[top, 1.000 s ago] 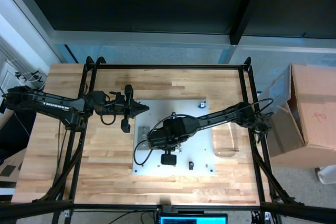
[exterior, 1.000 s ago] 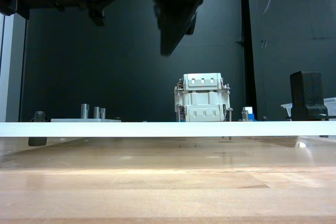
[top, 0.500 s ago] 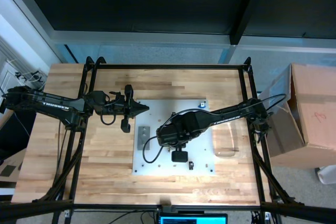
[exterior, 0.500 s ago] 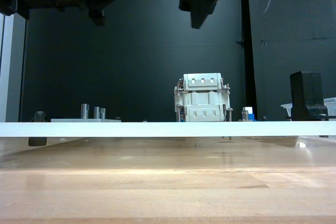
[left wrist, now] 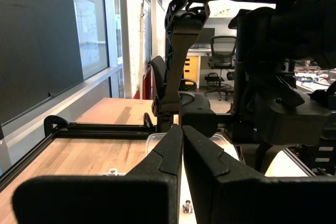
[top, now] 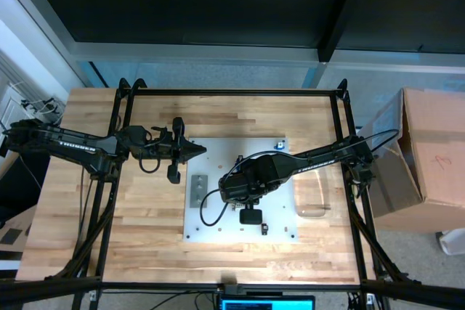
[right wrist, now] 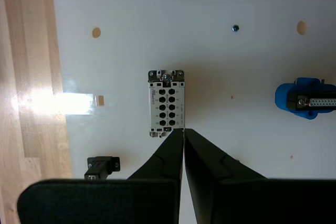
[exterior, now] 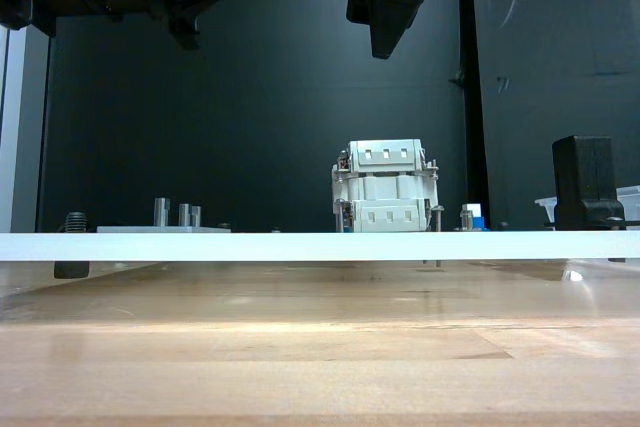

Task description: Remove the HAN10E connector from the taskboard and place in the container

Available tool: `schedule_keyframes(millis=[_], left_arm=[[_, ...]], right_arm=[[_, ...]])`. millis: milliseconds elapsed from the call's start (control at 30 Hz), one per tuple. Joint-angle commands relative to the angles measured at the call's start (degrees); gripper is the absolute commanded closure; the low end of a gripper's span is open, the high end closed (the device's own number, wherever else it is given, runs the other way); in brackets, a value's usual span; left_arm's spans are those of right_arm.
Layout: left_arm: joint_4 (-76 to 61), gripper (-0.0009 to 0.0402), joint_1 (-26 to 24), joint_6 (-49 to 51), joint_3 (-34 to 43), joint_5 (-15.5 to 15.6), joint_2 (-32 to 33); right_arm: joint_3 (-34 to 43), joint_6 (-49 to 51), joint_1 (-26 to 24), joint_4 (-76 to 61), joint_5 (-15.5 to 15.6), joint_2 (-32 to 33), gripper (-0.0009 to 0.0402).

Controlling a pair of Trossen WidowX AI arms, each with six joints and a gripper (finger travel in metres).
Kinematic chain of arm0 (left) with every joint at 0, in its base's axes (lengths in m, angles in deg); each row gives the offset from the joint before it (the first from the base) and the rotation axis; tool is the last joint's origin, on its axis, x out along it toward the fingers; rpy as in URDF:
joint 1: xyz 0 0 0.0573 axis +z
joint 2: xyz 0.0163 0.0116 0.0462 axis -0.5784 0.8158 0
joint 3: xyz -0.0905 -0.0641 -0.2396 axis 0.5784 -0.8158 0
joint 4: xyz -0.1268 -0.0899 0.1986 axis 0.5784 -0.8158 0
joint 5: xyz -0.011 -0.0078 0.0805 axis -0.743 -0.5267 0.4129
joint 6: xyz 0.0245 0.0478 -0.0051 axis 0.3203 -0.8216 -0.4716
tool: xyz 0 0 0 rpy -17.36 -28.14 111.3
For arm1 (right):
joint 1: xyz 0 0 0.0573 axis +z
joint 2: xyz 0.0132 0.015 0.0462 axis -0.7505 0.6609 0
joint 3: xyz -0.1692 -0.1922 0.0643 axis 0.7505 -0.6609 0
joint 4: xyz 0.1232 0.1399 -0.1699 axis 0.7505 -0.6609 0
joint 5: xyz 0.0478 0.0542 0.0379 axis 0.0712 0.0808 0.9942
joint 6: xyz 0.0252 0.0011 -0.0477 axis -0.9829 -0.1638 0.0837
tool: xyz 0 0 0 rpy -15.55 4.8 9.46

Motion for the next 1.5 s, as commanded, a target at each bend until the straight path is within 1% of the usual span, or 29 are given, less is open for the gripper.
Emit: schedule_keyframes(millis=[33, 333, 433, 500, 567, 700, 767, 1133, 1500], left_arm=[[0.0, 0.0393, 0.0, -0.02, 0.02, 0.0, 0.0], [0.0, 0.0393, 0.0, -0.02, 0.02, -0.02, 0.0], [0.0, 0.0393, 0.02, -0.02, 0.02, 0.0, 0.02], [0.0, 0.0393, 0.0, -0.02, 0.02, -0.02, 0.0], [0.0, 0.0393, 0.0, -0.02, 0.02, 0.0, 0.0], [0.0, 0.0393, 0.0, -0.02, 0.02, 0.0, 0.0], [0.0, 0.0393, 0.0, -0.02, 0.02, 0.0, 0.0], [0.0, 0.0393, 0.0, -0.02, 0.02, 0.0, 0.0], [0.02, 0.0393, 0.02, -0.02, 0.02, 0.0, 0.0]], right_arm=[[0.02, 0.07, 0.15, -0.02, 0.07, 0.09, 0.035], [0.0, -0.09, 0.39, 0.15, 0.02, 0.35, 0.0184], [-0.17, -0.13, 0.39, 0.24, 0.02, 0.35, 0.0141], [-0.26, -0.11, 0.39, 0.24, 0.04, 0.35, 0.0125], [-0.55, -0.09, 0.39, 0.31, 0.04, 0.35, 0.0118], [-1.51, -0.11, 0.39, 1.68, 0.11, 0.35, 0.0121], [-2.43, -0.15, 0.42, 2.89, 0.63, 0.35, 0.0123], [-9.66, -1.68, 0.98, 10.78, 1.6, 0.35, 0.012], [-15.96, -2.73, 1.03, 18.1, 1.53, 0.92, 0.0121]])
